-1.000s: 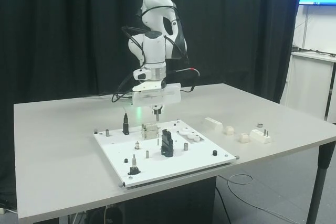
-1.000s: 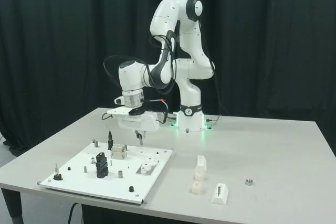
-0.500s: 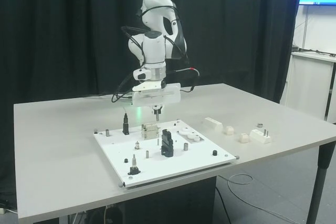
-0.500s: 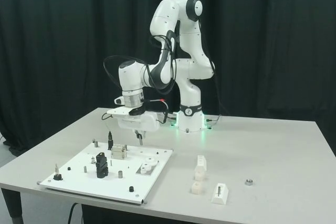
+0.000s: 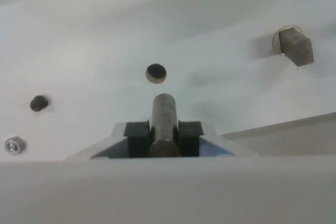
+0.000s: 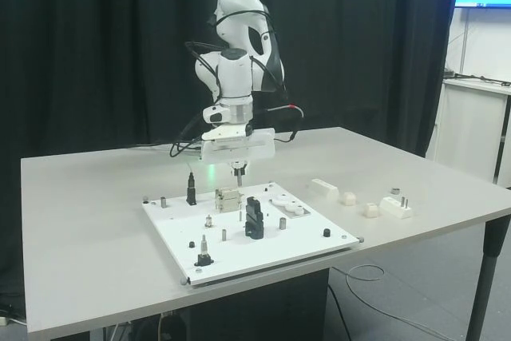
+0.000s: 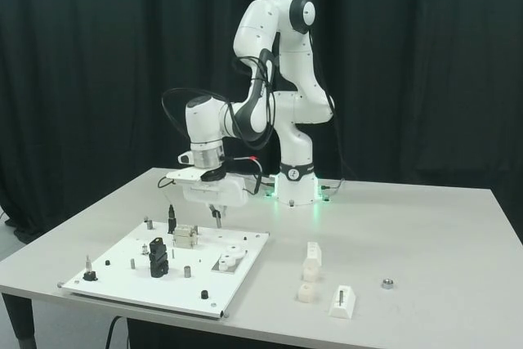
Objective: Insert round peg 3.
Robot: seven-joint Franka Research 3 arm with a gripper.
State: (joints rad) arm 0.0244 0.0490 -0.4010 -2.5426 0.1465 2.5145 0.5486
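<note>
above the white board (image 6: 263, 233) — pincer (image 5: 163, 129) gripping round peg (image 5: 163, 119), its top hidden

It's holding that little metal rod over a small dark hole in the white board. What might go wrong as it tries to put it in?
Two risks, I'd guess. In the wrist view the round peg sits just short of the hole, not over it, so it may strike the white board and jam. The gripper clamps only its upper end, so a push could tilt it or make it slip.
</note>
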